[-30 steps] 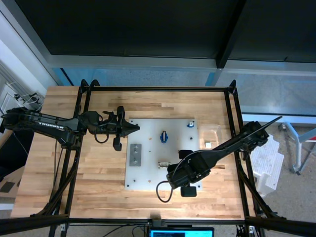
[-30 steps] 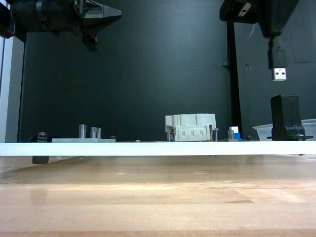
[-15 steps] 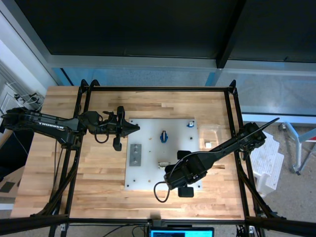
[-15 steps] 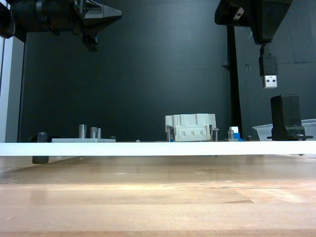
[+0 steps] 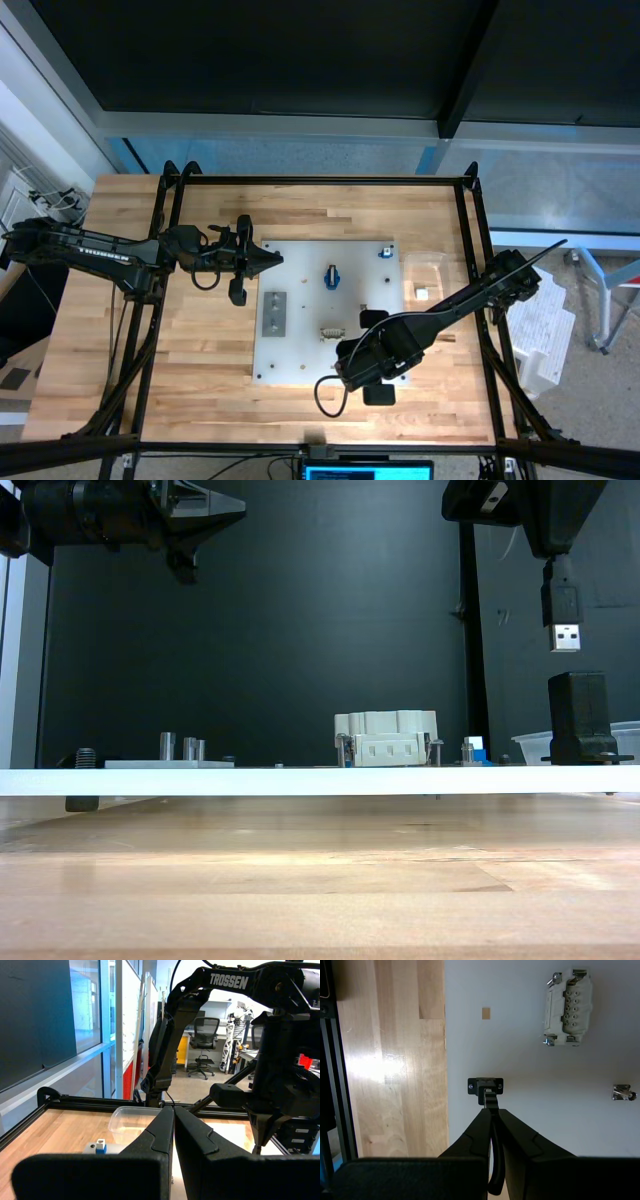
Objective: Pick the USB connector and install on taskboard
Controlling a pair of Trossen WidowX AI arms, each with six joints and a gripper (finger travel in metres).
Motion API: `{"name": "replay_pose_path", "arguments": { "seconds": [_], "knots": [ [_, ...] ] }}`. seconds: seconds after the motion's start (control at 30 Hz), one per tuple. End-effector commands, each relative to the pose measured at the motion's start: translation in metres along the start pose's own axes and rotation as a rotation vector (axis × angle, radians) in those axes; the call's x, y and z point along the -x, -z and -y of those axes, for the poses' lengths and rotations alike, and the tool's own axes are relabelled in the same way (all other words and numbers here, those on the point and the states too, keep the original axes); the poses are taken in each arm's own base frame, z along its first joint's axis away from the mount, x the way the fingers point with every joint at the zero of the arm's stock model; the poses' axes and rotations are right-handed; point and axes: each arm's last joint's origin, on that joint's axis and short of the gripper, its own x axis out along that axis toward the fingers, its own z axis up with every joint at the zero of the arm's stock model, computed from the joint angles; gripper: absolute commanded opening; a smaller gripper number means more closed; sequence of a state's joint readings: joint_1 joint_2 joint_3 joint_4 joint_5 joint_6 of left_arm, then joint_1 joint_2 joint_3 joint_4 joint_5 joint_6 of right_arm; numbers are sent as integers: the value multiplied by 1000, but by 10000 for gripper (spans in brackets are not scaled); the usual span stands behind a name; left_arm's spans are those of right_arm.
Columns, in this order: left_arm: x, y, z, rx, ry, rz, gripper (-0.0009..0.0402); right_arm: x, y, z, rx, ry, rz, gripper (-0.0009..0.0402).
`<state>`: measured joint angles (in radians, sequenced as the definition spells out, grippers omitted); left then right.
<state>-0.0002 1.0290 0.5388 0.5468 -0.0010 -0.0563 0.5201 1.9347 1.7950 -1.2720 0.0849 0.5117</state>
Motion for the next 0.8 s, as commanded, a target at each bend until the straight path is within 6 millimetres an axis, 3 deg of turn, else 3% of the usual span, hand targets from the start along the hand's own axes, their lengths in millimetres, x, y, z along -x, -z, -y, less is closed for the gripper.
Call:
{"name": "replay_pose_path", "arguments": {
  "seconds": [0.03,0.8],
  "knots": [
    [0,0,0,0,0,0,0,-4,0,-1,3,7,-10,0],
    [0,0,0,0,0,0,0,-10,1,-5,16,12,-20,0]
  ]
}}
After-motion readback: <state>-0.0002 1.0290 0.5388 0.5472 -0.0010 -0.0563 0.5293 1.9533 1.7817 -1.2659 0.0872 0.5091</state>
